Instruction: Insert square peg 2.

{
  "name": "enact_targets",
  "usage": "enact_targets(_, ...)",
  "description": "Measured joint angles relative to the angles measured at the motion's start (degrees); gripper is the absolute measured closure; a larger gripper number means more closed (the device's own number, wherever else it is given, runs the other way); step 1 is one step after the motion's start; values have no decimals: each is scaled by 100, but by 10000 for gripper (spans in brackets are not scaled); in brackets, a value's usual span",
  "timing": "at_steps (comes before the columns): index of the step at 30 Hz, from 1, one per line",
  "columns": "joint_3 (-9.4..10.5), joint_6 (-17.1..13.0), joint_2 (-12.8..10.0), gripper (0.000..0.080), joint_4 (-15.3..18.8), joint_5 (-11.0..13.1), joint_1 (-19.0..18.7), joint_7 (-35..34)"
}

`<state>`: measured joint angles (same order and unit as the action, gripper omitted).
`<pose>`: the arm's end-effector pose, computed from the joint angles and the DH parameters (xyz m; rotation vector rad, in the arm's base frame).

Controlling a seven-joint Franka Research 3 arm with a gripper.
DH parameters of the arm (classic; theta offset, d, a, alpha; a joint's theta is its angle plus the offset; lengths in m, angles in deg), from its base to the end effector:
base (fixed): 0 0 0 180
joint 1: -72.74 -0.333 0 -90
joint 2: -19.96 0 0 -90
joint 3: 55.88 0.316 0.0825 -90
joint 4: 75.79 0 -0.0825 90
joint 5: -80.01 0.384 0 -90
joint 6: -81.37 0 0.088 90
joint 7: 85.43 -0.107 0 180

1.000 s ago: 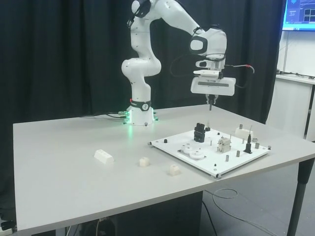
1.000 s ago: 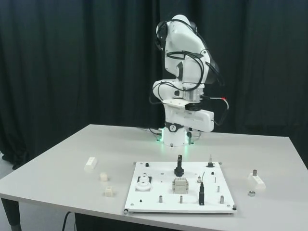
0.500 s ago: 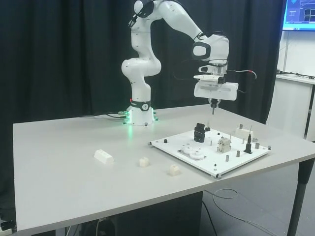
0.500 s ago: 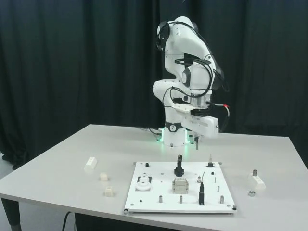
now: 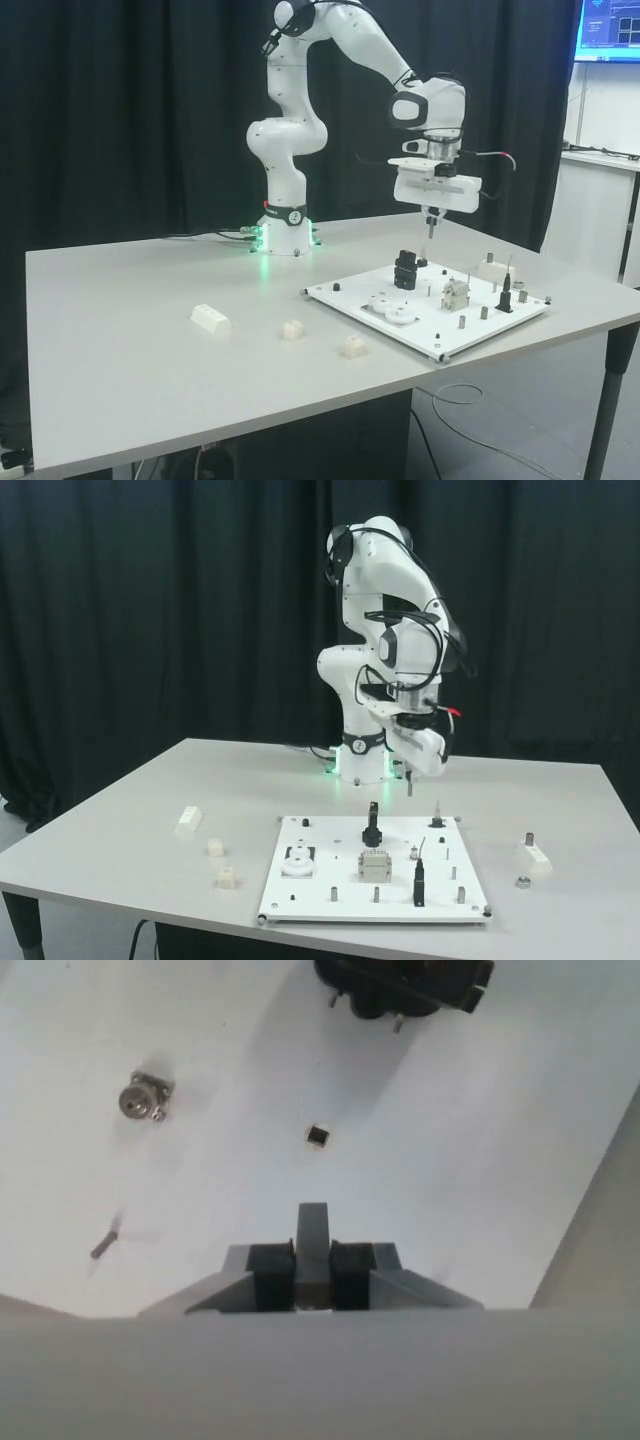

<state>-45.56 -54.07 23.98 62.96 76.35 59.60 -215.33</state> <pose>0.4410 0.1903 0.3360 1.9346 -2.4702 0.0920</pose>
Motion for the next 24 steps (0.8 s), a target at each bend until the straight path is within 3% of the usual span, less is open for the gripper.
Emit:
enact_targets(12,0,-94,-51,731,29,16,110,-518)
enact_targets(24,0,-396,-272,731,30,237,248,-751)
